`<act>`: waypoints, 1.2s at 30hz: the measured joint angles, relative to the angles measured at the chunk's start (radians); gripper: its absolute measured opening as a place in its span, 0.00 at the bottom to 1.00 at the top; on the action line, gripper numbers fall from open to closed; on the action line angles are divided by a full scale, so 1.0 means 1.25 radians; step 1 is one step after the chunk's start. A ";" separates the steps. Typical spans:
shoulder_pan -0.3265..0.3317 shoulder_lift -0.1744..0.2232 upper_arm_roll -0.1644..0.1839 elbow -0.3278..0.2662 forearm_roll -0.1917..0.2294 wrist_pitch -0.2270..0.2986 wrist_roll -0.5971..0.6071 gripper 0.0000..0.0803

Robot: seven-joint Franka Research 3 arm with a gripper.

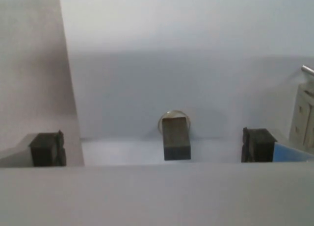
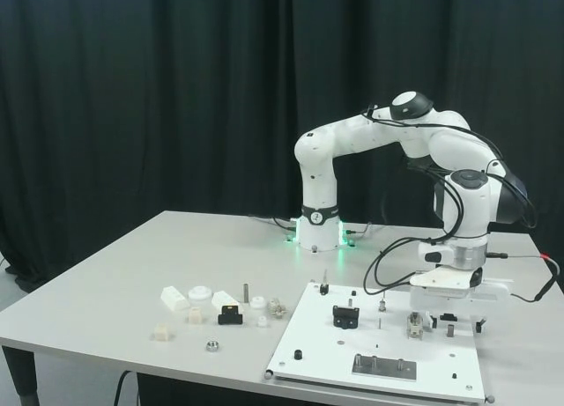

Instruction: Remove square peg 3.

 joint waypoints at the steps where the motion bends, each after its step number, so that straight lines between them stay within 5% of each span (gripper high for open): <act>1: -0.001 0.000 0.000 0.000 0.000 0.000 0.000 1.00; 24: -0.009 0.000 0.011 0.004 -0.006 0.004 -0.005 0.98; 25: -0.010 0.000 0.011 0.004 -0.006 0.004 -0.005 0.75; 31: -0.011 0.000 0.012 0.004 -0.007 0.004 -0.005 0.75; 32: -0.011 0.000 0.012 0.004 -0.007 0.004 -0.005 0.52; 36: -0.013 0.000 0.014 0.004 -0.009 0.004 -0.005 0.52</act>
